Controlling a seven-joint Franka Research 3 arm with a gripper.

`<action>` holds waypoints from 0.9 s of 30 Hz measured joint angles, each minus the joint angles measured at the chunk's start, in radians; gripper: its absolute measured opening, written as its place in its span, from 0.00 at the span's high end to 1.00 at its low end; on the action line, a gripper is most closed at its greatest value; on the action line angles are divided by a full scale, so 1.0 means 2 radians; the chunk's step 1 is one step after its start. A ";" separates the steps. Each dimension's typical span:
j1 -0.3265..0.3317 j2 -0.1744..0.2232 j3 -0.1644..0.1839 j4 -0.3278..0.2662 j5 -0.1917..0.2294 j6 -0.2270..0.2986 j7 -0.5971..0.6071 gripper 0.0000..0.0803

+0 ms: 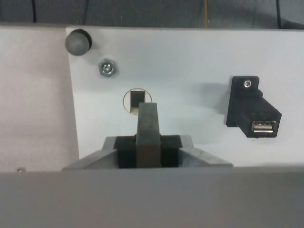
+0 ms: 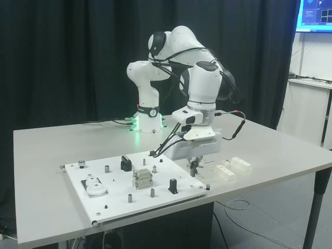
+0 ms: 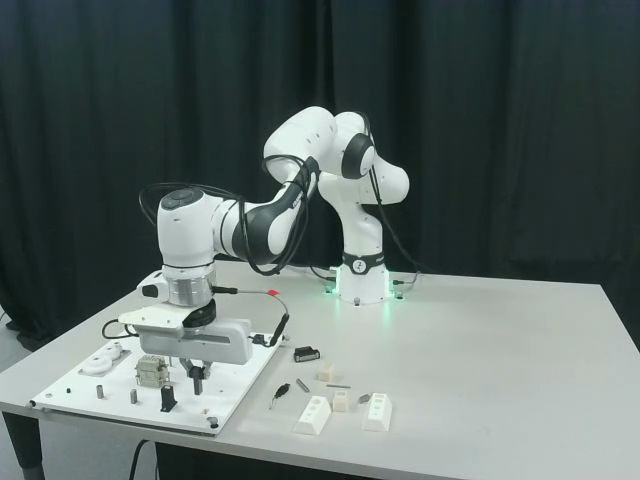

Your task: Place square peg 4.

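My gripper (image 1: 147, 152) is shut on a grey square peg (image 1: 147, 128) that points down at the white board (image 1: 190, 61). The peg's tip lies just beside a round insert with a square hole (image 1: 137, 99) and overlaps its rim in the wrist view. Whether the tip touches the board I cannot tell. In the first room view the gripper (image 2: 195, 167) hangs low over the board's (image 2: 116, 202) right part, near its edge. The second room view shows the gripper (image 3: 197, 378) over the board (image 3: 120, 405) with the peg (image 3: 198, 381) under it.
A black USB socket block (image 1: 251, 111), a hex nut (image 1: 108, 68) and a black round knob (image 1: 78, 42) stand near the hole. The board also holds a grey connector (image 2: 142, 179), a black bracket (image 2: 173, 185) and several small pegs. White blocks (image 2: 232, 167) lie on the table beside it.
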 joint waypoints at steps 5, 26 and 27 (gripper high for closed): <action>0.000 0.000 0.000 0.000 -0.001 0.000 0.000 0.88; 0.028 -0.001 0.006 0.000 -0.001 -0.058 -0.028 0.88; 0.031 -0.001 0.006 -0.001 -0.002 -0.061 -0.028 0.88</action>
